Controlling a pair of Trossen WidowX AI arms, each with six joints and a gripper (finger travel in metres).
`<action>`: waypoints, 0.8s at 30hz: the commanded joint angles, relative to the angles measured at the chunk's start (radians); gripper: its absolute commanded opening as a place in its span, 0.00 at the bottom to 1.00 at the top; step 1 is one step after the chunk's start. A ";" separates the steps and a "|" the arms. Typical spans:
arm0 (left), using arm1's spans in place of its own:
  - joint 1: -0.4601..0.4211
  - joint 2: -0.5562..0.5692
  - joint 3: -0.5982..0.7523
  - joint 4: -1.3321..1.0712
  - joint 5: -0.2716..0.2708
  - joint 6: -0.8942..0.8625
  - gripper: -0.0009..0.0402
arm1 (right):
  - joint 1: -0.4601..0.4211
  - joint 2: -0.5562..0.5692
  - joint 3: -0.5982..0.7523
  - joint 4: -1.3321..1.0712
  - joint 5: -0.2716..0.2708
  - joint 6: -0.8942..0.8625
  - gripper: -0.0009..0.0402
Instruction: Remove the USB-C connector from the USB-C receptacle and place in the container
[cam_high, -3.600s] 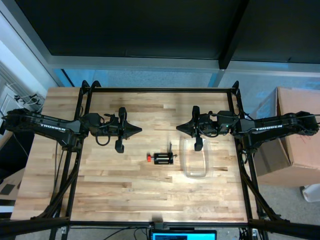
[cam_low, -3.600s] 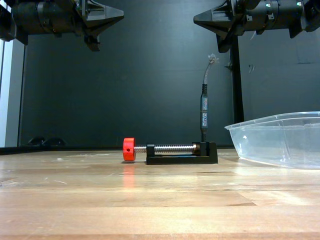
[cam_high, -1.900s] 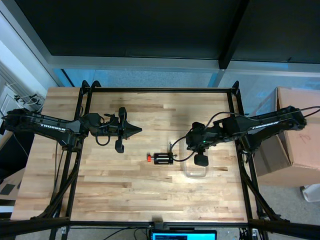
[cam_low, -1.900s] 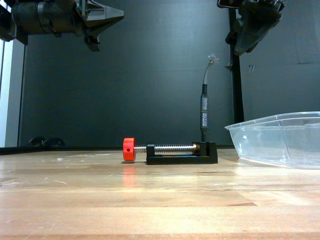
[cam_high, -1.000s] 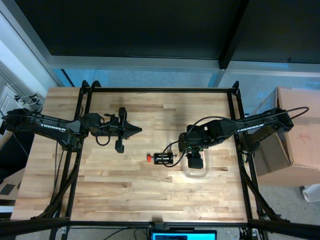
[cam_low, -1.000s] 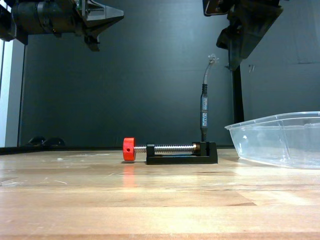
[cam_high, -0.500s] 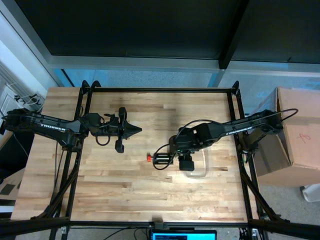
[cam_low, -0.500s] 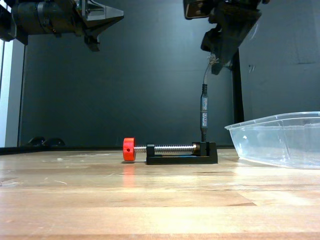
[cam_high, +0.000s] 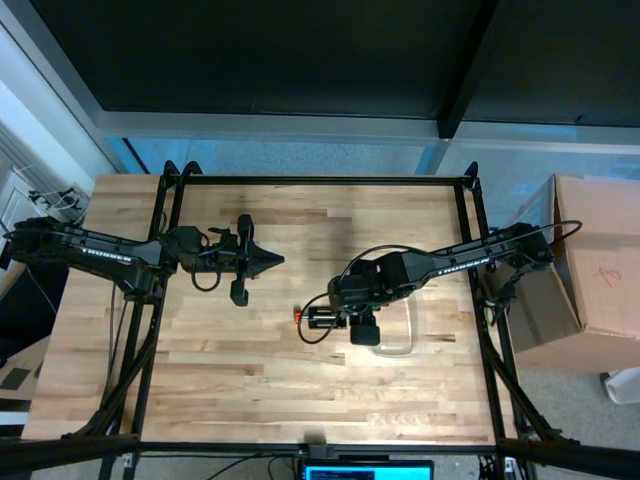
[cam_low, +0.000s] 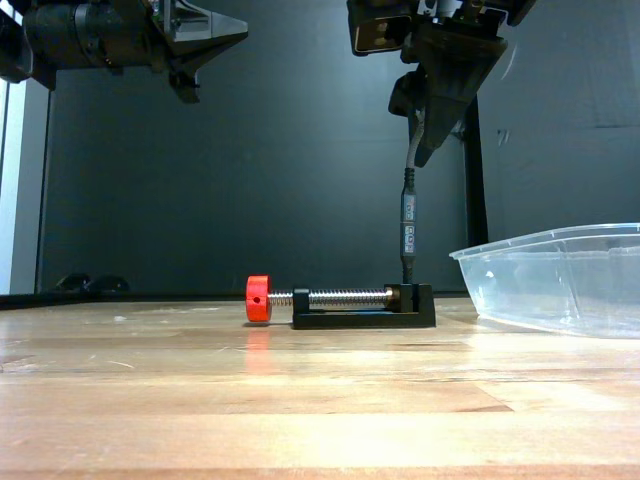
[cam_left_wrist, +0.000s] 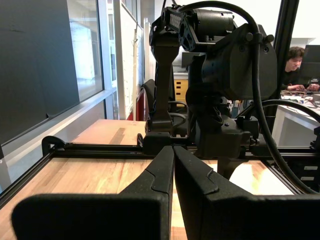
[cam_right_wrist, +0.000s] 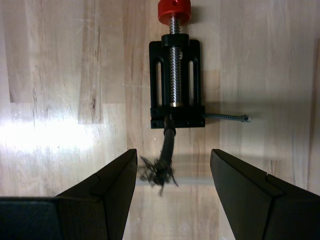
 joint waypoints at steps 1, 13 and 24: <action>0.000 0.000 0.000 0.000 0.000 0.000 0.02 | 0.000 0.004 0.000 -0.001 0.000 -0.007 0.52; 0.000 0.000 0.000 0.000 0.000 0.000 0.02 | -0.014 0.015 -0.015 0.004 0.008 -0.036 0.52; 0.000 0.000 0.000 0.000 0.000 0.000 0.02 | -0.044 0.057 -0.019 0.016 0.011 -0.086 0.43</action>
